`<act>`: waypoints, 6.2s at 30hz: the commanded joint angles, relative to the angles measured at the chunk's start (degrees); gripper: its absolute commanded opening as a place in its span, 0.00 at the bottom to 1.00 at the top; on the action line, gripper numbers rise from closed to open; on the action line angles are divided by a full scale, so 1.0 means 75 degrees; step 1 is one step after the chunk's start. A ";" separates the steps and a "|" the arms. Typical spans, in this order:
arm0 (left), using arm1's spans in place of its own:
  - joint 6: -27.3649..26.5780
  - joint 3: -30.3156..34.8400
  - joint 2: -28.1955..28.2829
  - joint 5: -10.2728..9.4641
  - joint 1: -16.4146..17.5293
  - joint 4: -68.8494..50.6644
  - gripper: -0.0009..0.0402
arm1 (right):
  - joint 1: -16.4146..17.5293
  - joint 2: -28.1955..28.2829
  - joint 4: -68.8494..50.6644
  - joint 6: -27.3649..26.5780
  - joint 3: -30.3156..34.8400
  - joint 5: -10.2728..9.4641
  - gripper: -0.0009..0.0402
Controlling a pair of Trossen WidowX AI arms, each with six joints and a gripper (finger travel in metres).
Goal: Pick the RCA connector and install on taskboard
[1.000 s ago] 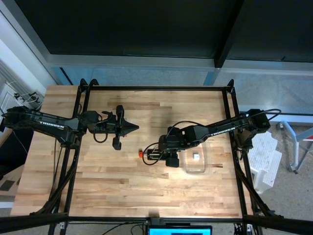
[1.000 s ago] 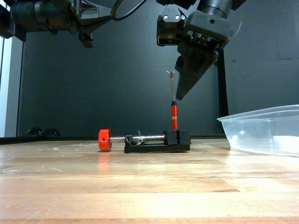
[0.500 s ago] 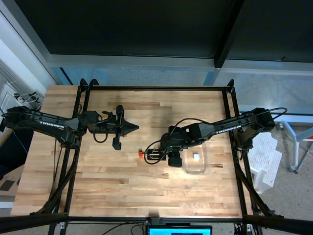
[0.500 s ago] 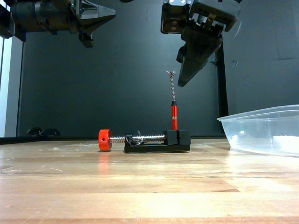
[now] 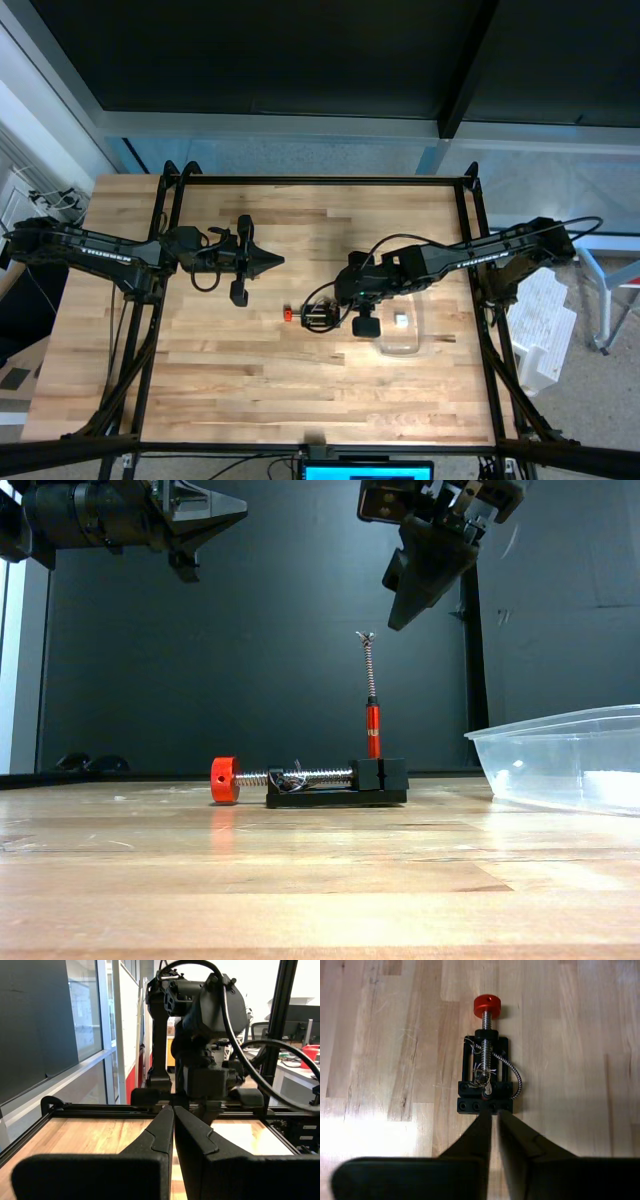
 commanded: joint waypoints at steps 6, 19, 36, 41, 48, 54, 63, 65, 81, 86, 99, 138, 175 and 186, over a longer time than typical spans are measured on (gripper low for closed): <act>0.0000 0.0000 0.0003 0.0000 0.0003 0.0000 0.02 | -0.0341 -0.0667 0.0519 -0.0262 -0.0338 -0.0035 0.02; 0.0000 0.0000 0.0003 0.0000 0.0000 0.0000 0.02 | -0.0493 -0.2162 0.4132 -0.0493 -0.2075 -0.0026 0.02; 0.0000 0.0000 0.0003 0.0000 0.0000 0.0000 0.02 | -0.0667 -0.3471 0.7979 -0.0717 -0.4331 0.0172 0.02; 0.0000 0.0000 0.0000 0.0000 0.0003 0.0000 0.02 | -0.0758 -0.3704 0.8553 -0.0746 -0.4765 0.0163 0.02; 0.0000 0.0000 0.0000 0.0000 0.0003 0.0000 0.02 | -0.0988 -0.3937 0.8795 -0.0755 -0.5100 -0.0210 0.02; 0.0000 0.0000 0.0000 0.0000 0.0000 0.0000 0.02 | -0.1014 -0.3978 0.8865 -0.0778 -0.5184 -0.0178 0.02; 0.0000 0.0000 0.0000 0.0000 0.0000 0.0000 0.02 | -0.0965 -0.3978 0.8938 -0.0723 -0.5254 -0.0149 0.02; 0.0000 0.0000 0.0000 0.0000 0.0000 0.0000 0.02 | -0.0965 -0.3978 0.8935 -0.0731 -0.5257 -0.0143 0.02; 0.0000 0.0000 0.0003 0.0000 0.0000 0.0000 0.02 | -0.0965 -0.3978 0.8897 -0.0723 -0.5251 -0.0085 0.02; 0.0000 0.0000 0.0003 0.0000 0.0000 0.0000 0.02 | -0.0965 -0.3978 0.8897 -0.0723 -0.5246 -0.0085 0.02; 0.0000 0.0000 0.0003 0.0000 0.0000 0.0000 0.02 | -0.0965 -0.3978 0.8830 -0.0723 -0.5249 -0.0085 0.02; 0.0000 0.0000 0.0000 0.0000 0.0003 0.0000 0.02 | -0.0965 -0.3978 0.8813 -0.0723 -0.5249 -0.0085 0.02; 0.0000 0.0000 0.0003 0.0000 0.0000 0.0000 0.02 | -0.0965 -0.3978 0.8693 -0.0723 -0.5249 -0.0087 0.02; 0.0000 0.0000 0.0000 0.0000 0.0000 0.0000 0.02 | -0.0965 -0.3978 0.8693 -0.0723 -0.5249 -0.0085 0.02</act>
